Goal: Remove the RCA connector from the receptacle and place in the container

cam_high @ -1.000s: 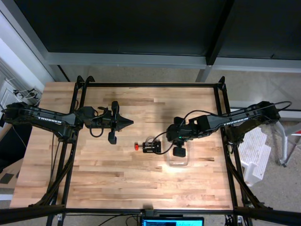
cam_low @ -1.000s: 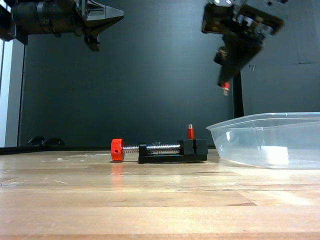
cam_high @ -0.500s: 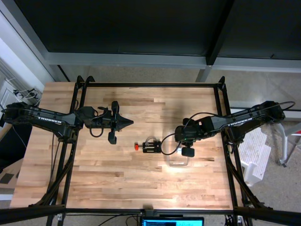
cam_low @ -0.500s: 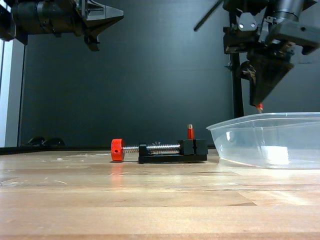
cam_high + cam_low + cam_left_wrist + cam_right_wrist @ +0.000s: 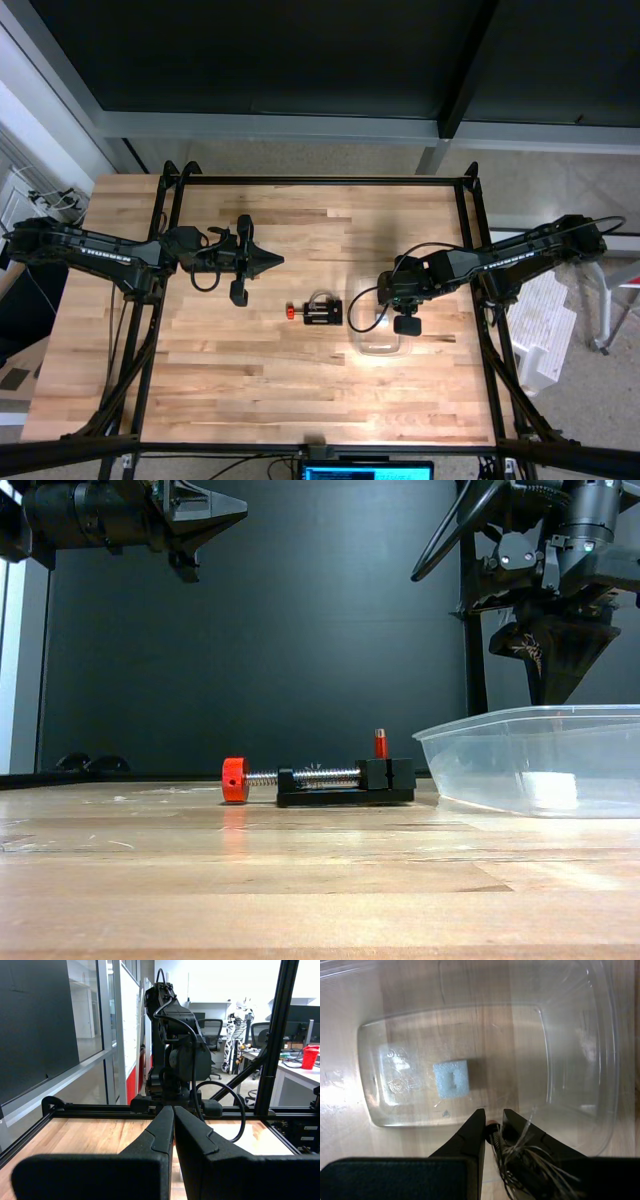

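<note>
While the left gripper (image 5: 173, 1110) hangs closed above the bench (image 5: 250, 380), the right gripper (image 5: 492, 1119) clamps the RCA connector (image 5: 492, 1124) over the container (image 5: 580, 1060).

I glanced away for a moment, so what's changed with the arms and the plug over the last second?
The right gripper, still shut on the RCA connector, swung rightward and came down to rim height over the container. Nothing was let go. The receptacle, the container and the parked, shut left gripper stayed put.
</note>
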You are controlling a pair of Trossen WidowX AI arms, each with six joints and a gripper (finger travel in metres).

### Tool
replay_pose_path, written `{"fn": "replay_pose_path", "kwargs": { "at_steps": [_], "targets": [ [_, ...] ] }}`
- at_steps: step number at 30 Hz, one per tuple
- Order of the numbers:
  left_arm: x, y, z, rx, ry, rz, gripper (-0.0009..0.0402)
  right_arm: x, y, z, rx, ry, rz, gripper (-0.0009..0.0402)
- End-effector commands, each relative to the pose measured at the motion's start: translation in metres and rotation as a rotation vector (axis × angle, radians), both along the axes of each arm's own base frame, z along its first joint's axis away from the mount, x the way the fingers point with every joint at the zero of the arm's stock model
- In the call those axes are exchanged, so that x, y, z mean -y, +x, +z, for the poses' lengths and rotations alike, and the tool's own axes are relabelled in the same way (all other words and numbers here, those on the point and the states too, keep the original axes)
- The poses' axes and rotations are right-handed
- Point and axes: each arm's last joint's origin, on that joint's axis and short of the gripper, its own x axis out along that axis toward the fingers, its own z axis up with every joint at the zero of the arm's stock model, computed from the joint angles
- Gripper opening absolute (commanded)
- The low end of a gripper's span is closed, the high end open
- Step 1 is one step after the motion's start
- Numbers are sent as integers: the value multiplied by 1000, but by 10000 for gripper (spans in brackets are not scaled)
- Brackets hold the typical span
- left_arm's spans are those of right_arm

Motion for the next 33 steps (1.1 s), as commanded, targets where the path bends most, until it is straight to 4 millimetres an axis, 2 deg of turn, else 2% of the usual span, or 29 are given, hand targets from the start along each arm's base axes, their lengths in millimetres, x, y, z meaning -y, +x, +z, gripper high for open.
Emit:
{"fn": "replay_pose_path", "kwargs": {
  "at_steps": [1,9,15,24,29,33],
  "targets": [
    [0,0,0,0,0,0,0,0,0,0,2,-1,2,24],
    [0,0,0,0,0,0,0,0,1,0,6,0,0,115],
    [0,0,0,0,0,0,0,0,1,0,7,0,-2,147],
    [0,0,0,0,0,0,0,0,6,9,48,-12,0,148],
    [0,0,0,0,0,0,0,5,15,45,241,-31,14,120],
    [0,0,0,0,0,0,0,20,16,76,397,-2,-6,80]
  ]
}}
